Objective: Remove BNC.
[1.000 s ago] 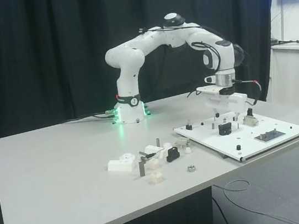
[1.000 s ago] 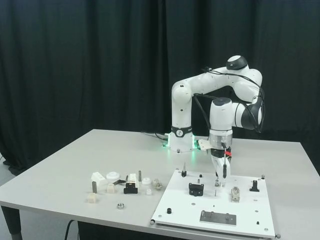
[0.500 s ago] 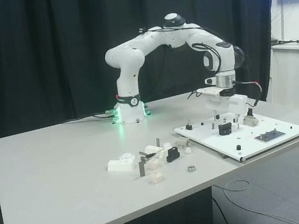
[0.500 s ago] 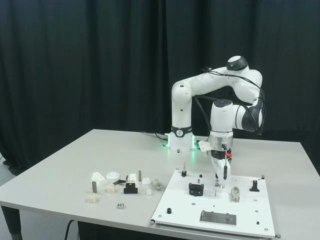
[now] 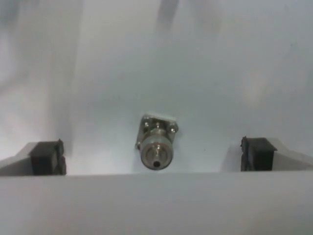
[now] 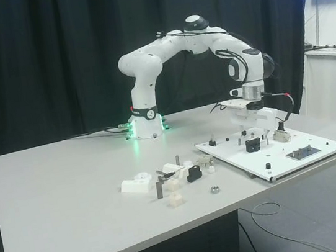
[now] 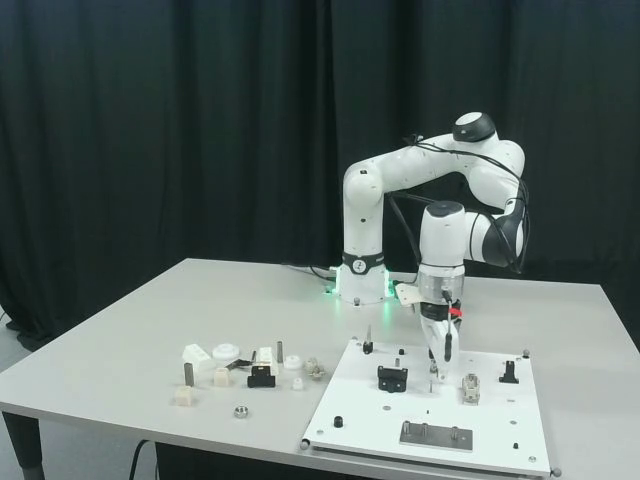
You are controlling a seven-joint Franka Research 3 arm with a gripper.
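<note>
Wrist view: gripper point(image 5: 151, 157) spread wide, black finger pads point(image 5: 47, 157) well apart on either side of BNC connector point(image 5: 156, 146), nothing held. BNC connector stands upright on square flange, mounted on white board point(image 5: 195, 73), roughly midway between fingers. Second room view: gripper point(image 7: 440, 352) hovers low over white board point(image 7: 480, 440), pointing down. Loose small parts point(image 7: 245, 368) lie on grey table point(image 7: 120, 340) beside board; black clip point(image 7: 392, 378) sits on board near gripper.
</note>
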